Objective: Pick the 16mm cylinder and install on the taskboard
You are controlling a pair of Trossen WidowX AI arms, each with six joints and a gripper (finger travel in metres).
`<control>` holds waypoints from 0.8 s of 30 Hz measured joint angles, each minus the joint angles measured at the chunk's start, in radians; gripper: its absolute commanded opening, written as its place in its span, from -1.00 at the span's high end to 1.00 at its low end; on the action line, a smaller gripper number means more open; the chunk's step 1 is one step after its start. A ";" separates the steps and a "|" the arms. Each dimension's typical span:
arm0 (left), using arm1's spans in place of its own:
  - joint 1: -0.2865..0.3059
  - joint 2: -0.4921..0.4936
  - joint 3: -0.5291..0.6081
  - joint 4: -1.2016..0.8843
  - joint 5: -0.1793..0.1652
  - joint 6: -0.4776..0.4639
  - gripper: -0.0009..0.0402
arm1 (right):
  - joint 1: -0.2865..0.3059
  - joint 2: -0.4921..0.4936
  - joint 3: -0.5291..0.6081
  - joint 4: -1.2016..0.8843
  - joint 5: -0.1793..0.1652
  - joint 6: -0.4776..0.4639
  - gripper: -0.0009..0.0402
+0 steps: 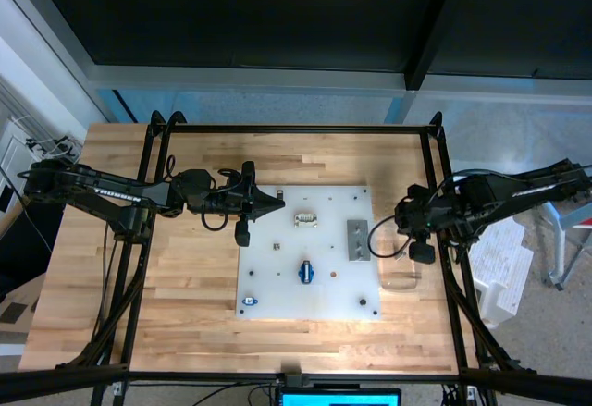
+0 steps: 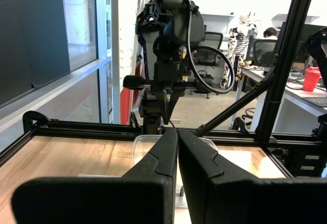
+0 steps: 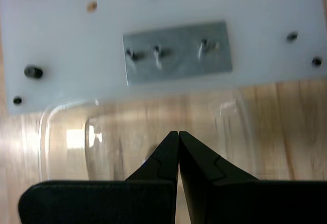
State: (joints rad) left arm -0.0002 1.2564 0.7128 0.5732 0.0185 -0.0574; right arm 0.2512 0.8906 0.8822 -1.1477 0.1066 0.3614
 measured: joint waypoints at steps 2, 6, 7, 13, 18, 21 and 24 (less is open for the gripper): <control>0.000 0.000 0.000 0.000 0.000 0.000 0.96 | 0.021 0.000 0.000 -0.020 0.003 0.022 0.90; 0.000 0.000 0.000 0.000 0.000 0.000 0.96 | 0.055 0.000 -0.001 -0.042 0.004 0.071 0.69; 0.000 0.000 0.000 0.000 0.000 0.000 0.96 | 0.057 0.001 -0.002 -0.048 0.004 0.087 0.62; 0.000 0.000 0.000 0.000 0.000 0.000 0.96 | 0.060 0.002 -0.003 -0.066 0.005 0.135 0.24; 0.000 0.000 0.000 0.000 0.000 0.000 0.96 | 0.064 0.010 -0.021 -0.074 0.002 0.156 0.10; 0.000 0.000 0.000 0.000 0.000 0.000 0.96 | 0.069 0.028 -0.043 -0.075 -0.005 0.175 0.05; 0.000 0.000 0.000 0.000 0.000 0.000 0.96 | 0.074 0.052 -0.058 -0.073 -0.018 0.182 -0.02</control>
